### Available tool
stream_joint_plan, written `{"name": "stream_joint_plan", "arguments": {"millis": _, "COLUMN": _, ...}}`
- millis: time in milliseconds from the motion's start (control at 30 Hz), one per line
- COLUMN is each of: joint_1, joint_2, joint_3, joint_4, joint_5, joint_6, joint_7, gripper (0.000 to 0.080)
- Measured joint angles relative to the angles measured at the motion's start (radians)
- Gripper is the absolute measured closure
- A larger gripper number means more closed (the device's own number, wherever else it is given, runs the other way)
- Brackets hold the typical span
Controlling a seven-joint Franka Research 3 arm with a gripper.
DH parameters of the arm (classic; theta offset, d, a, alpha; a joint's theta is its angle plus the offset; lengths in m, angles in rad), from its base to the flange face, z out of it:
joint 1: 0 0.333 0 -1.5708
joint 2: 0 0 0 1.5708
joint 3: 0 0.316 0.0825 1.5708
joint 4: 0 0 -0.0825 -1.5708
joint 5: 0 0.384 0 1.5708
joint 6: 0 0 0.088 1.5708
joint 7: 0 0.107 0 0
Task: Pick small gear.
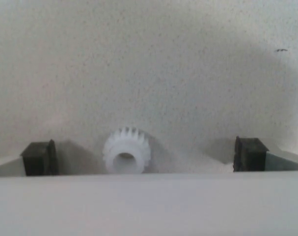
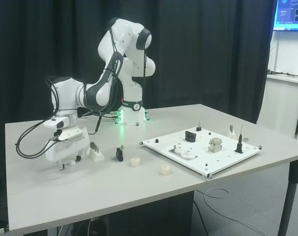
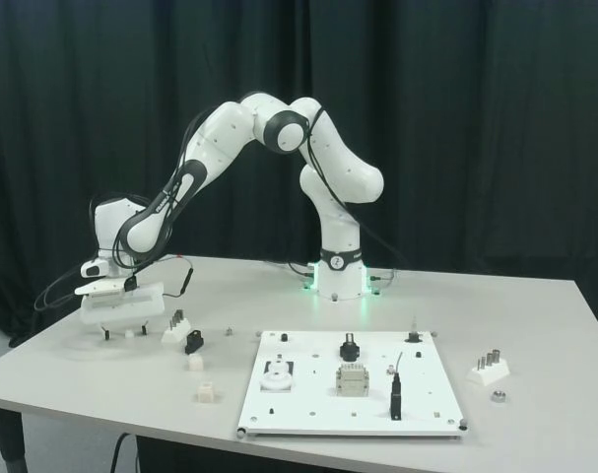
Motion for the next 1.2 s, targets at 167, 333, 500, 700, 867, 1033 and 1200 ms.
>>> {"name": "stream_joint_plan", "arguments": {"millis": 167, "joint_1": 0.0, "joint_2": 0.001, "joint_3": 0.0, "joint_4": 0.0, "joint_5": 0.012, "joint_6": 0.001, "joint_7": -0.013, "gripper": 0.0003}}
{"name": "stream_joint_plan", "arguments": {"millis": 333, "joint_1": 0.0, "joint_2": 0.001, "joint_3": 0.0, "joint_4": 0.0, "joint_5": 0.016, "joint_6": 0.002, "joint_7": -0.013, "gripper": 0.0118}}
{"name": "stream_joint_plan", "arguments": {"millis": 500, "joint_1": 0.001, "joint_2": 0.001, "joint_3": 0.0, "joint_4": 0.0, "joint_5": 0.017, "joint_6": 0.003, "joint_7": -0.013, "gripper": 0.0118}}
{"name": "stream_joint_plan", "arguments": {"millis": 700, "joint_1": 0.001, "joint_2": 0.001, "joint_3": 0.0, "joint_4": 0.0, "joint_5": 0.017, "joint_6": 0.003, "joint_7": -0.013, "gripper": 0.0475}}
{"name": "stream_joint_plan", "arguments": {"millis": 867, "joint_1": 0.002, "joint_2": 0.001, "joint_3": 0.0, "joint_4": 0.0, "joint_5": 0.017, "joint_6": 0.003, "joint_7": -0.013, "gripper": 0.0607}}
{"name": "stream_joint_plan", "arguments": {"millis": 1033, "joint_1": 0.002, "joint_2": 0.001, "joint_3": 0.0, "joint_4": 0.0, "joint_5": 0.017, "joint_6": 0.003, "joint_7": -0.013, "gripper": 0.0607}}
{"name": "stream_joint_plan", "arguments": {"millis": 1200, "joint_1": 0.004, "joint_2": 0.0, "joint_3": 0.0, "joint_4": 0.003, "joint_5": 0.018, "joint_6": 0.003, "joint_7": -0.013, "gripper": 0.0606}}
